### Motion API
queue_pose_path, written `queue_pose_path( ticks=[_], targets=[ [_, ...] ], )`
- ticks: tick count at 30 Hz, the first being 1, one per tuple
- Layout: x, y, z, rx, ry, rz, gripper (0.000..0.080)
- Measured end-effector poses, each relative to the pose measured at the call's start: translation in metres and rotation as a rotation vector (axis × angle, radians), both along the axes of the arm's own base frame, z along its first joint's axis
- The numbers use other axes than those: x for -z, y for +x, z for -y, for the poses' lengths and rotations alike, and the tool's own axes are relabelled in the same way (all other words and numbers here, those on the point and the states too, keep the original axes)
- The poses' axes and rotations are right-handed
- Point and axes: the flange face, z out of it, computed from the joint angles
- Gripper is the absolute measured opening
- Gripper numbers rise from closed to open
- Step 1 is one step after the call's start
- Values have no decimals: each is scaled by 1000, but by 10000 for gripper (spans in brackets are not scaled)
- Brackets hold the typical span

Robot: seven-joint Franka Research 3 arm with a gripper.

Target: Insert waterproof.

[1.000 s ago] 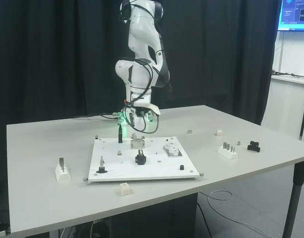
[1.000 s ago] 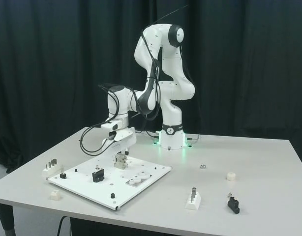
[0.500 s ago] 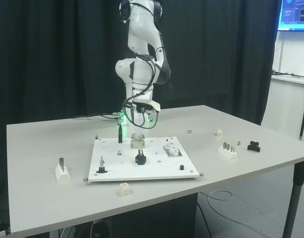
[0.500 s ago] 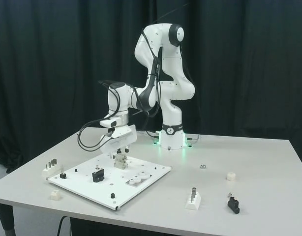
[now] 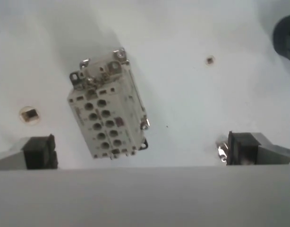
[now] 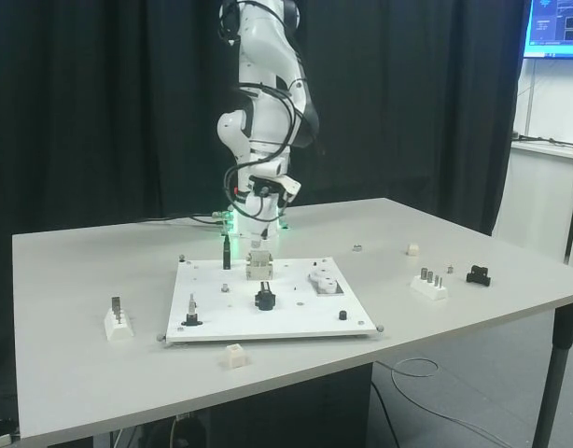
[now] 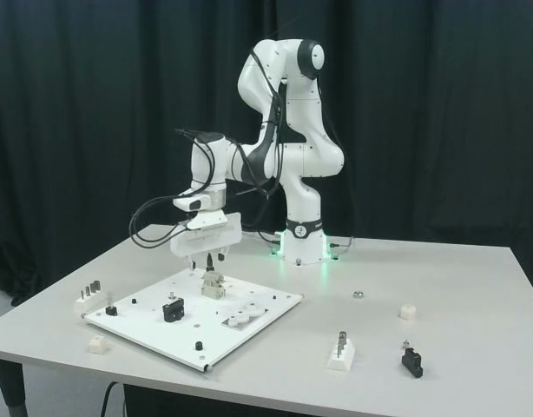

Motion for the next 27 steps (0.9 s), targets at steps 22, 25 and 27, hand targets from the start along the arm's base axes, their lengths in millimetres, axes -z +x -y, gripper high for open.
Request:
queue_pose_path(
  ticks=[22, 25, 27],
  targets=[
    [12, 5, 21, 136, -7, 118, 800],
    [17, 6, 22, 137, -10, 120, 800],
    [20, 6, 22, 130, -13, 119, 800]
  ],
)
